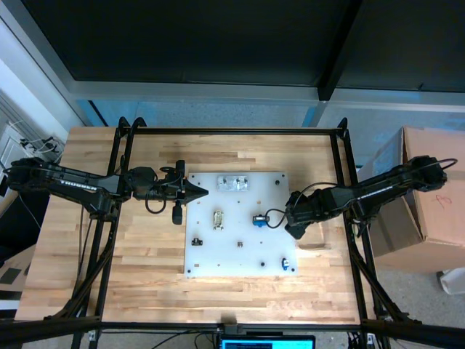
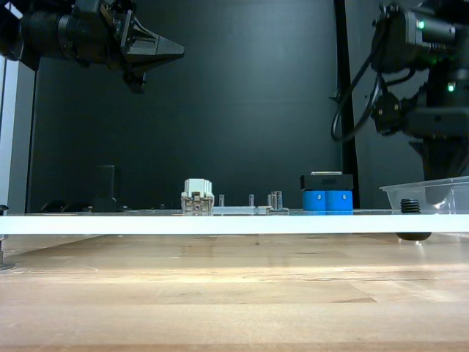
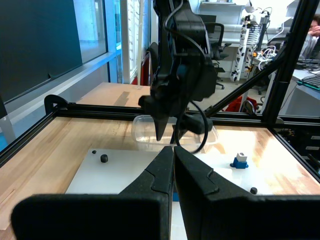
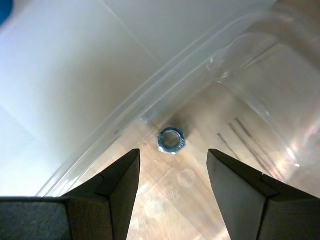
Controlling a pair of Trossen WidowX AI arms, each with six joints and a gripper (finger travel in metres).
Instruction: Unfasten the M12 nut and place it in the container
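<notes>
I see the M12 nut (image 4: 171, 140) lying free on the floor of the container (image 4: 235, 55), ahead of and midway between the right gripper's (image 4: 173, 157) spread fingers, touching neither; the stud (image 2: 410, 206) shows bare ribs. I judge the drop done, so I would back straight out, fingers wide, clear of the wall near one finger. The left gripper (image 3: 174, 150) hovers elsewhere, fingers pressed together on nothing.

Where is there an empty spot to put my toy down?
Bare wood of the table lies between the white board and the near edge. The board is also bare in front of the grey connector. Crowded: the board's left edge, under the shut left tool, and the clear container, where the open right tool hangs over the loose nut.
</notes>
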